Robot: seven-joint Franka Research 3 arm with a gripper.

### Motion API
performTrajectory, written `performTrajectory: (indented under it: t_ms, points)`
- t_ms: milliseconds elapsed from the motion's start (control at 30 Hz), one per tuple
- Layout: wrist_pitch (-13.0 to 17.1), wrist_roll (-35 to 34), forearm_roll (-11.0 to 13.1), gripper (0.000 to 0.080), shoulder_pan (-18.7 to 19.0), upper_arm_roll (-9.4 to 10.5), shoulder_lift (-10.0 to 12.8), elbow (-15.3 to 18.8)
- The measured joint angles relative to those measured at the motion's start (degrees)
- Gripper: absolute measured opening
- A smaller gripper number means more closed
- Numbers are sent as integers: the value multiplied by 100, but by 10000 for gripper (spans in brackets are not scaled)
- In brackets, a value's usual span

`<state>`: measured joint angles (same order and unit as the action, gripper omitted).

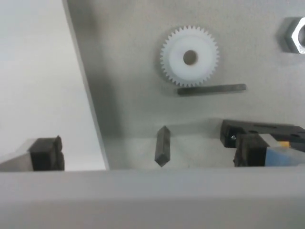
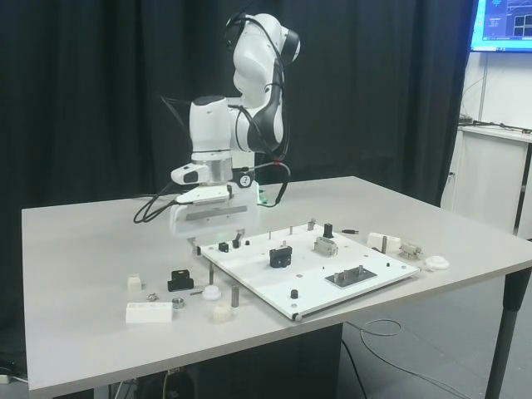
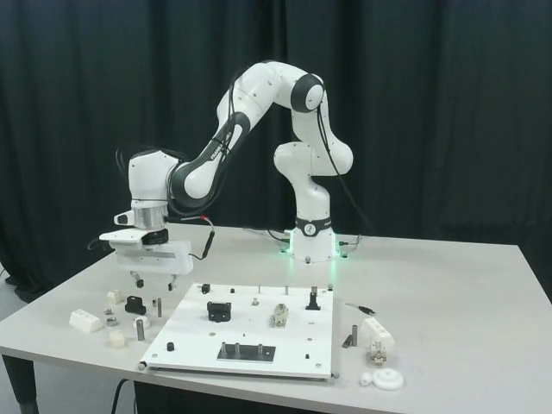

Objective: Remove round peg 1.

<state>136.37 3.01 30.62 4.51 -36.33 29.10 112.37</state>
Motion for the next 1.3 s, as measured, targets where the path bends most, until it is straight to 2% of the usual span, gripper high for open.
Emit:
performTrajectory:
  t_ms: [567, 800, 1033, 1300]
  points:
    - [-190, 14, -221, 800, 33, 0, -25, -89]
    - [-432, 1, -329, 800, 65, -3, -102, -73]
    - [-842, -185, -508, 800, 185, -11, -377, 89]
    - [-1251, -736, -920, 800, 468, -17, -902, 500]
